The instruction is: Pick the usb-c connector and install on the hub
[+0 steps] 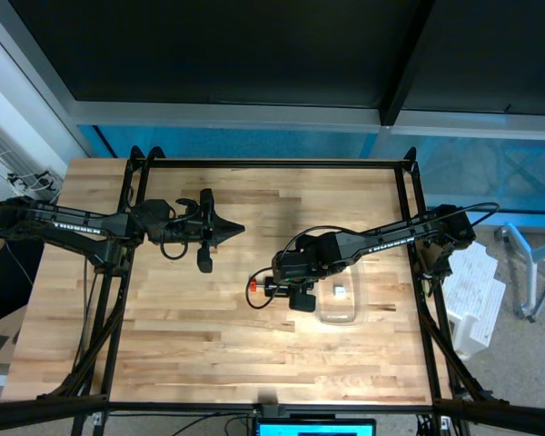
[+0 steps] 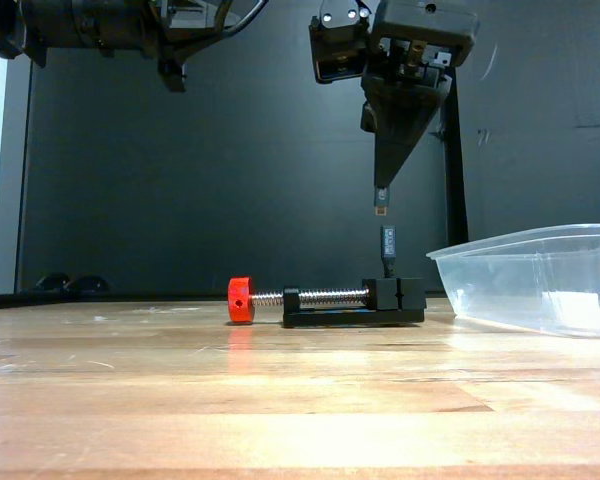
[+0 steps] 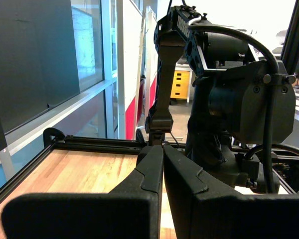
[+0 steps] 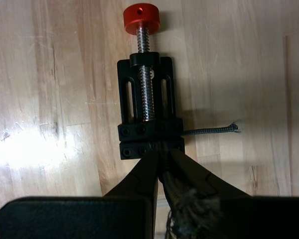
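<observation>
Although the low view's upper edge cut off most of it, the left gripper (image 1: 236, 229) hung high over the left half of the table (image 1: 163, 363), well apart from the work, its fingers (image 3: 154, 164) pressed together on nothing. To its right the hub (image 2: 350, 300) lay flat on the wood, its orange-red knob (image 2: 240, 299) pointing left with bare boards open around that end. In the high view the hub's right end was hidden under the right arm. A dark upright stub (image 2: 388, 245) rose from that end, and a frayed grey cord (image 4: 212, 130) trailed out sideways beside it. Directly above, the right gripper (image 2: 381, 195) pointed straight down, its fingers narrowed onto the usb-c connector (image 2: 381, 208) — only the tip showed below them, apart from the stub by a slim gap. From the right wrist camera the fingers covered the plug itself. Further right sat the clear tray (image 2: 540, 270), near the hub but not touching, a small white square piece (image 1: 340, 291) inside — its far side was cut off in the low view.
</observation>
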